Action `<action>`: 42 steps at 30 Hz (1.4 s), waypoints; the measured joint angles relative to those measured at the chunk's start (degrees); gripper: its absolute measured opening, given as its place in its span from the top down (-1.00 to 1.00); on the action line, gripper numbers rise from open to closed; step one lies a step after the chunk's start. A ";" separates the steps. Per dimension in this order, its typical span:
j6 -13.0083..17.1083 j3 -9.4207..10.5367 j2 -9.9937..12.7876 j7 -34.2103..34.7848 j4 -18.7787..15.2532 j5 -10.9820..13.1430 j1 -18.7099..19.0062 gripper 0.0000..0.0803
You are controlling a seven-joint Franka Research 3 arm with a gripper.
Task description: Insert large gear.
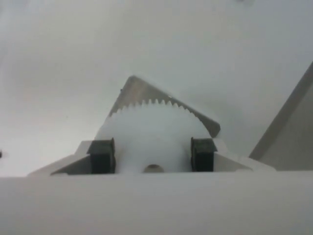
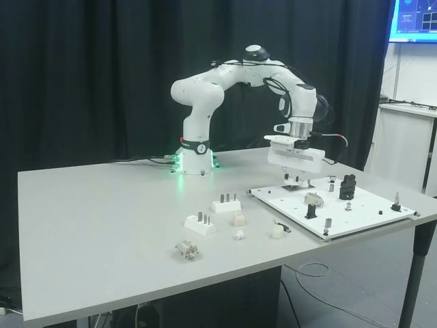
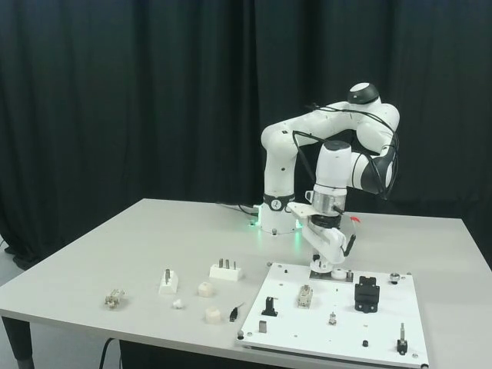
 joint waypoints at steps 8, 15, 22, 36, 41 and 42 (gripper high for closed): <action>1.19 1.00 0.00 -0.56 0.01 0.46 -0.24 0.17; 2.04 1.73 0.00 -0.57 0.01 0.71 -0.25 0.17; 2.01 1.71 -0.03 -0.57 0.00 0.71 -0.25 0.17; 1.99 1.68 -0.04 -5.58 0.02 0.71 -0.24 0.17; 2.01 1.70 -0.05 -8.44 0.06 0.72 -0.24 0.17; 2.02 1.71 -0.04 -9.18 0.06 0.74 -0.24 0.17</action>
